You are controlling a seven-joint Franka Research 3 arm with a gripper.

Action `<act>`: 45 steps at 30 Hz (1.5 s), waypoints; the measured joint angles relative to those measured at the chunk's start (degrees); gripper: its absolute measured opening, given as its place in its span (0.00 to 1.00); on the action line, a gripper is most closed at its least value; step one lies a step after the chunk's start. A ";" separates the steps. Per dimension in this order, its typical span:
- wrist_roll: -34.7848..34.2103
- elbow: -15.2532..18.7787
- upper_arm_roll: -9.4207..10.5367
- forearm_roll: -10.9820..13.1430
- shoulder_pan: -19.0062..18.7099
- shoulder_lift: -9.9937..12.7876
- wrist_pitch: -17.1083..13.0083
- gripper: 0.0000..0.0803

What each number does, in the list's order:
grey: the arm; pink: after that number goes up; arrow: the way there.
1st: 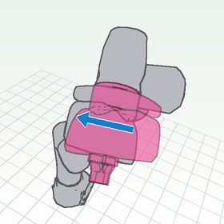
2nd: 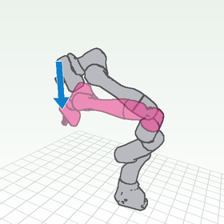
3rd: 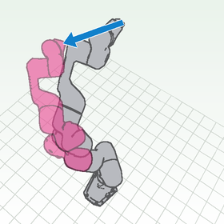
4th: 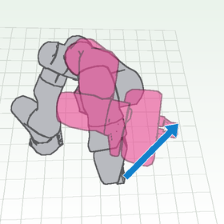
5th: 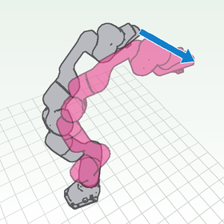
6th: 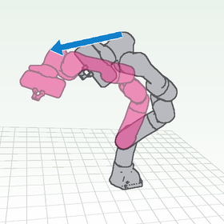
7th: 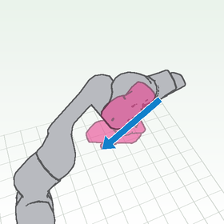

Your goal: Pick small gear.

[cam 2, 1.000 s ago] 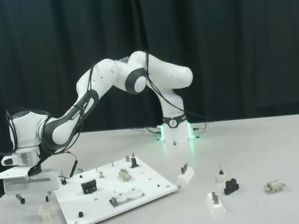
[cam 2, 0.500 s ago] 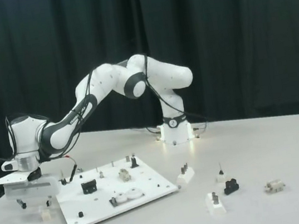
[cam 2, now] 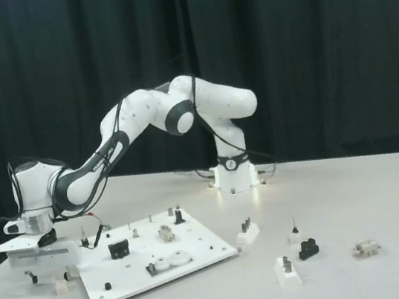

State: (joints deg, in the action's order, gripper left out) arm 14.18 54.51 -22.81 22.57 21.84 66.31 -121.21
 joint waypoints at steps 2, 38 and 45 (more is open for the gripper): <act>0.04 -0.13 0.00 0.07 0.07 0.18 0.00 1.00; 0.22 -1.35 -0.36 2.43 0.28 0.55 1.35 0.25; 0.22 -3.57 -1.35 2.43 0.27 0.45 4.47 0.25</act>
State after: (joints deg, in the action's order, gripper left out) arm 14.40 50.93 -24.15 25.00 22.10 66.76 -116.75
